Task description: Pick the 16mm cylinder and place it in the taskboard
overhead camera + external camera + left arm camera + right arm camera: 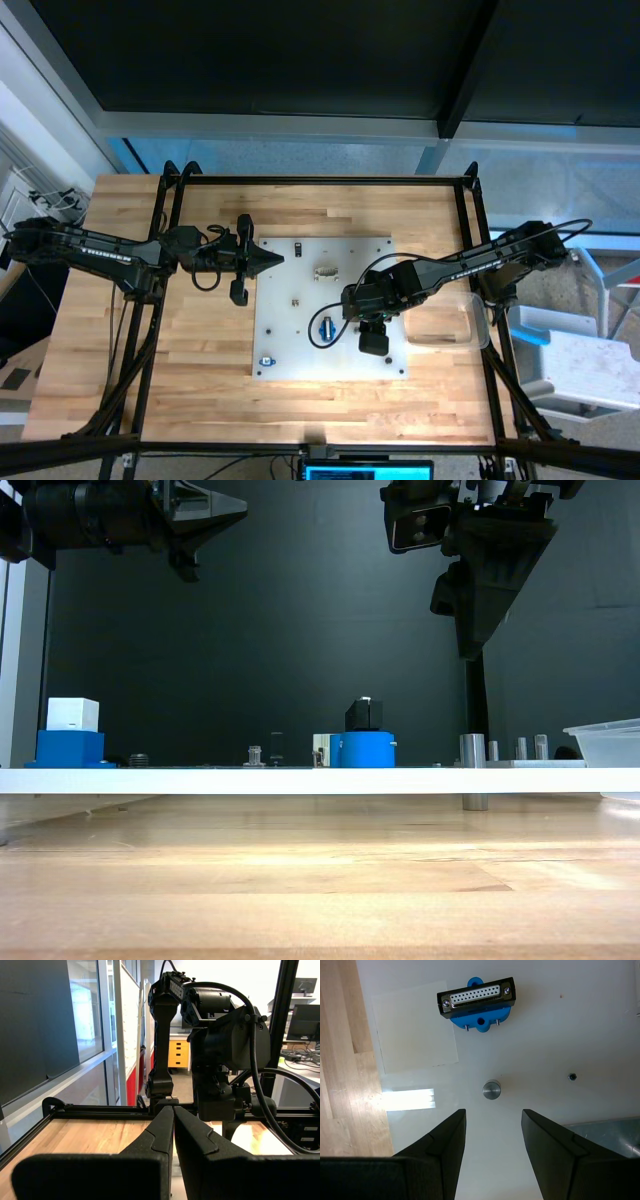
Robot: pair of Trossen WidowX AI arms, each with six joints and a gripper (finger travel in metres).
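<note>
1. Hanging high over the taskboard (290,340), a white plate lying flat, I stay clear of its fittings.
2. My right gripper (493,1111) points straight down, jaws spread wide and empty, framing the peg, so I judge I am lined up on it.
3. My left gripper (173,1107) hovers by the board's left edge, jaws pressed together on nothing, parked out of the way.
4. The 16mm cylinder (491,1089) stands upright on the board under my right jaws, near the blue fitting (477,1002). It is a small round grey peg with a shiny flat top. Whether it sits in a hole I cannot tell.
</note>
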